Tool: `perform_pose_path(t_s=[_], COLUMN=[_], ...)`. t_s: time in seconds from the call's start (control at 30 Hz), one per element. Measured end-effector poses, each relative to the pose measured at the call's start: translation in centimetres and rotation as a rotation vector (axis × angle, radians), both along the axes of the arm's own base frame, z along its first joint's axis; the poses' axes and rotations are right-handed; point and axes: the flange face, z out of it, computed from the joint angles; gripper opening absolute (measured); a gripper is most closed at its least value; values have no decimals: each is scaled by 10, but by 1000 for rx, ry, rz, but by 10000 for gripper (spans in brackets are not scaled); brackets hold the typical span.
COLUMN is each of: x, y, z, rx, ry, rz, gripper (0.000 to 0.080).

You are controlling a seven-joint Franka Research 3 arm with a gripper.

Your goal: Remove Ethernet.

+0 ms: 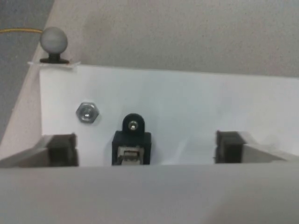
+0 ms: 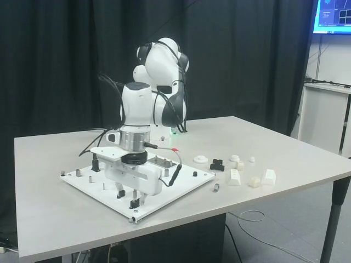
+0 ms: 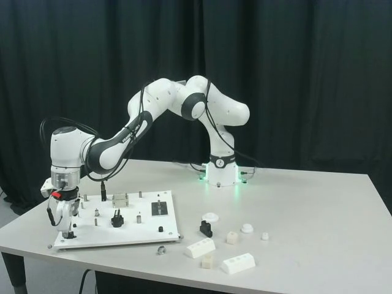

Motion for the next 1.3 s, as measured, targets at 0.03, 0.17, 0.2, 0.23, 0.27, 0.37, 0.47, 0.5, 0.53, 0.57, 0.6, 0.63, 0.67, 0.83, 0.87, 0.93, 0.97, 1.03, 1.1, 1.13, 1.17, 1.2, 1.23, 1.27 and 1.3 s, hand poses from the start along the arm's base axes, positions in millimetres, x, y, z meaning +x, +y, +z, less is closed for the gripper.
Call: perform_pose_path(t_s=[0.03, 0.17, 0.2, 0.23, 0.27, 0.37, 0.47, 0.5, 0.53, 0.57, 0.6, 0.63, 0.67, 0.83, 0.87, 0.93, 0.97, 1.03, 1.1, 1.13, 1.17, 1.2, 1.23, 1.27, 1.3], x=[0, 0, 1, 1, 1, 2, 3, 4, 4, 4, 5, 5, 5, 5, 5, 5, 5, 5, 5, 5, 5, 5, 5, 5, 5], y=[0, 1, 1, 2, 2, 4, 6, 7, 7, 8, 8, 8, 8, 8, 8, 8, 8, 8, 8, 8, 8, 8, 8, 8, 8], z=[0, 0, 0, 0, 0, 0, 0, 0, 0, 0, 0, 0, 0, 0, 0, 0, 0, 0, 0, 0, 0, 0, 0, 1, 1], rx=[0, 0, 0, 0, 0, 1, 2, 2, 2, 2, 2, 2, 2, 2, 2, 2, 2, 1, 1, 1, 1, 1, 1, 0, 0], ry=[0, 0, 1, 1, 1, 1, 1, 1, 1, 0, 0, 0, 0, -1, -1, -1, -1, -1, -1, -1, -1, -2, -2, -2, -2], rz=[0, 1, 2, 3, 3, 6, 9, 10, 11, 10, 9, 6, 4, 3, 3, 3, 3, 3, 2, 2, 1, 0, 0, -1, -1], gripper=[678, 678, 498, 498, 498, 498, 334, 150, 150, 150, 150, 150, 150, 80, 80, 81, 81, 81, 81, 81, 81, 81, 81, 81, 81])
